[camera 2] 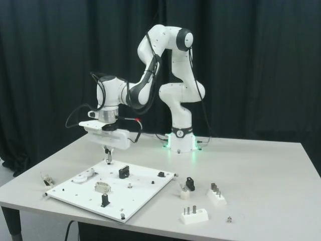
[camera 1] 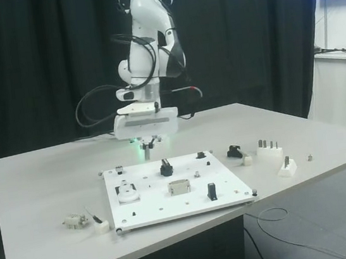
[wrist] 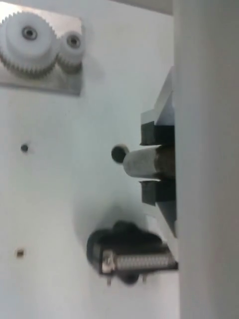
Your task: Insert round peg 4.
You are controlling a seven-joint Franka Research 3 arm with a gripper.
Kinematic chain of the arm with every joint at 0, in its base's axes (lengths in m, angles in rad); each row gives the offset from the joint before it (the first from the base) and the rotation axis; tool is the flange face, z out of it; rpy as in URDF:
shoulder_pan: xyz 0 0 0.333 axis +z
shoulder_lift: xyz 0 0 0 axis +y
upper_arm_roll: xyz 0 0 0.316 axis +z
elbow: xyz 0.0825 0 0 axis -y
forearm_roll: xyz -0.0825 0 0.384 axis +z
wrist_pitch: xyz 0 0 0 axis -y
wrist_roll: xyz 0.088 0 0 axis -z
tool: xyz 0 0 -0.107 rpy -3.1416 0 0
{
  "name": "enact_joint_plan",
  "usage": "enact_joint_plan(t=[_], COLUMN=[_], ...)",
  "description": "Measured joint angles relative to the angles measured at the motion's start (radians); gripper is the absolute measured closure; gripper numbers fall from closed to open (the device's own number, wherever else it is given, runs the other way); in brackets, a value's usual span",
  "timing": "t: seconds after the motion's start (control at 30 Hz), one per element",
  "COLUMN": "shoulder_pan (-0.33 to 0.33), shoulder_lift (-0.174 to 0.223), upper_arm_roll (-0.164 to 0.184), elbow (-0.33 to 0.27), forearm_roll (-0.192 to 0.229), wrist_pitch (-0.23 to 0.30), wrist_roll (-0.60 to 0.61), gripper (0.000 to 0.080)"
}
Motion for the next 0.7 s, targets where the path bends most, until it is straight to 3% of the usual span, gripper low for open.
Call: enact_joint_plan(t=[0.43, 0.7], shoulder_pan=[-0.026, -0.025], shoulder_lift=[0.0, 0.0], upper_arm_roll=[-0.005, -0.001], elbow=[-0.124, -0.162], forearm_roll=[0.056, 0.113], wrist_pitch=[0.221, 0.278], wrist_roll=[-0.129, -0.166], gripper=[0.0658, 0.0658])
